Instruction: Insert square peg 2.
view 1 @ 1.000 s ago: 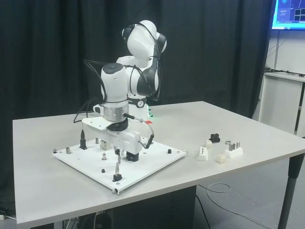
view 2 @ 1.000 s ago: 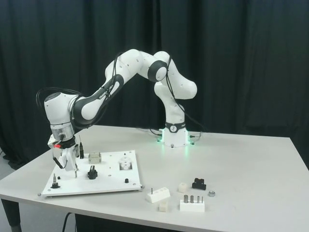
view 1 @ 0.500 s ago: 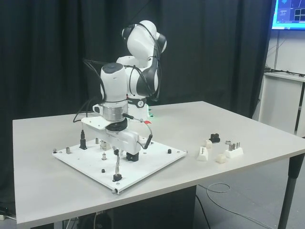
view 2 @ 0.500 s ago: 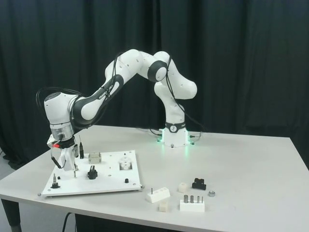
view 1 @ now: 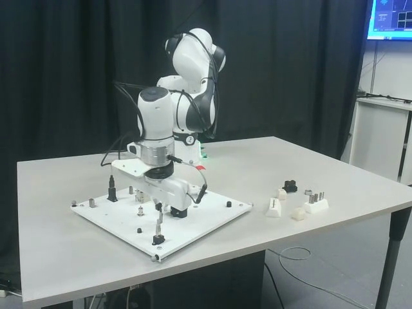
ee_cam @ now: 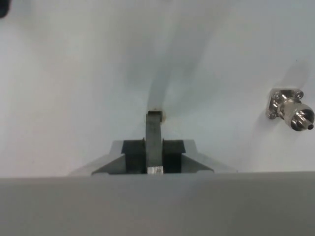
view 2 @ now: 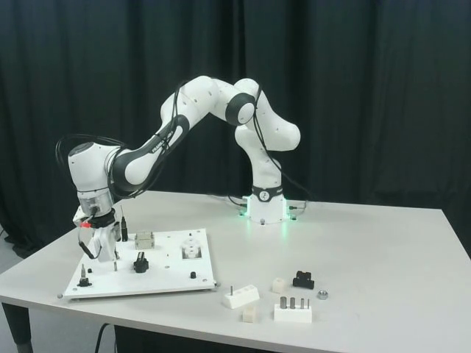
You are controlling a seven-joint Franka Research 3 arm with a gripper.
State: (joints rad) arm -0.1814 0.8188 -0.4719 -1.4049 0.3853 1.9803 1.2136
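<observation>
A thin grey square peg (ee_cam: 153,140) stands upright between my fingers, its lower tip close over the white board (ee_cam: 74,98). My gripper (ee_cam: 154,167) is shut on it. In the first room view the gripper (view 1: 159,209) hangs over the near-left part of the board (view 1: 212,215), and the peg (view 1: 159,220) points down just behind a small black socket (view 1: 157,240). In the second room view the peg (view 2: 115,259) sits at the board's left end. I cannot tell whether the tip touches the board.
A metal connector (ee_cam: 293,110) stands on the board near the peg. A black knob (view 2: 140,262), a grey block (view 2: 144,239) and a white round fitting (view 2: 191,250) are also on the board. Off the board, a white holder with pegs (view 2: 292,312) and small parts lie to its right.
The gripper with the peg has risen slightly and shifted a little over the board. Nothing else has moved.
</observation>
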